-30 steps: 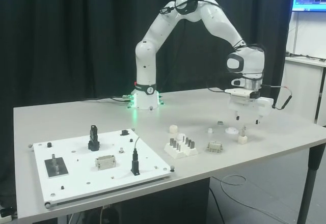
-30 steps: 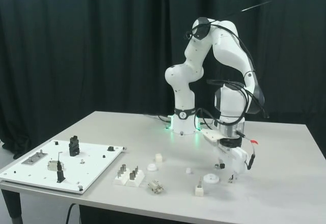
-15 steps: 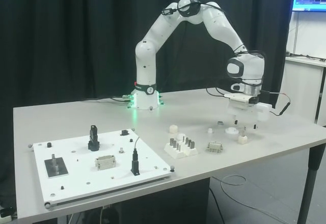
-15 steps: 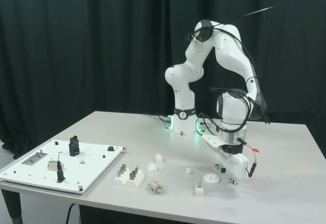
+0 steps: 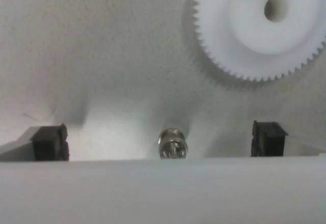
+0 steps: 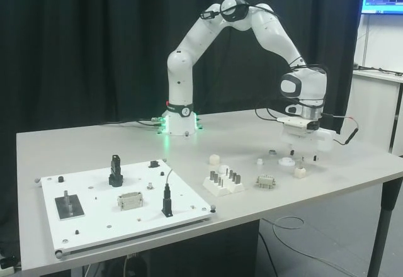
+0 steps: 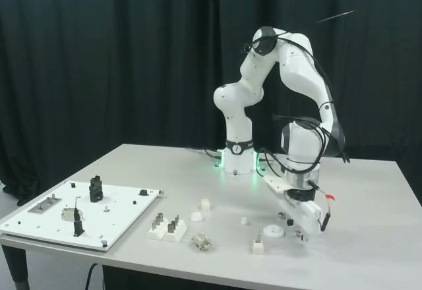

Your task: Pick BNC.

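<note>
BNC (image 5: 172,143) half hidden by wrist housing, between spread claw (image 5: 159,141) fingertips, white gear (image 5: 265,25) cut off.

Grey table (image 6: 94,141) carries white board (image 6: 189,196), gear (image 7: 273,231), perhaps BNC (image 5: 172,143).

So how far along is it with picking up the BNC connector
Approach looks done: in the wrist view the BNC connector stands between the open fingers of the end effector, beside the white gear. In hand: the end effector sits low over the grey table. Left: closing on the connector and lifting it; nothing is gripped.
</note>
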`<move>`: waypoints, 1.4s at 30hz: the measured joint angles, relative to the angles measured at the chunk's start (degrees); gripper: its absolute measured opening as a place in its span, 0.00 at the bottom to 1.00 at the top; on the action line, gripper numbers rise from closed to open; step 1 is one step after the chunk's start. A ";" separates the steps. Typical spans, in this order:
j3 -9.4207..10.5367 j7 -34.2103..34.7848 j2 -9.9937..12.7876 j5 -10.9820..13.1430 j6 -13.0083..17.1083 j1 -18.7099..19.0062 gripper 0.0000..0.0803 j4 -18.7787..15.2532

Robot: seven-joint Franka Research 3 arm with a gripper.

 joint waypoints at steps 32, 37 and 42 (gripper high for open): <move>0.22 0.47 0.53 1.30 0.53 -0.04 0.15 0.00; -0.15 -0.53 -0.32 1.19 0.34 -0.03 0.15 0.00; -0.59 -1.33 -1.69 0.93 -0.79 -0.03 0.15 0.00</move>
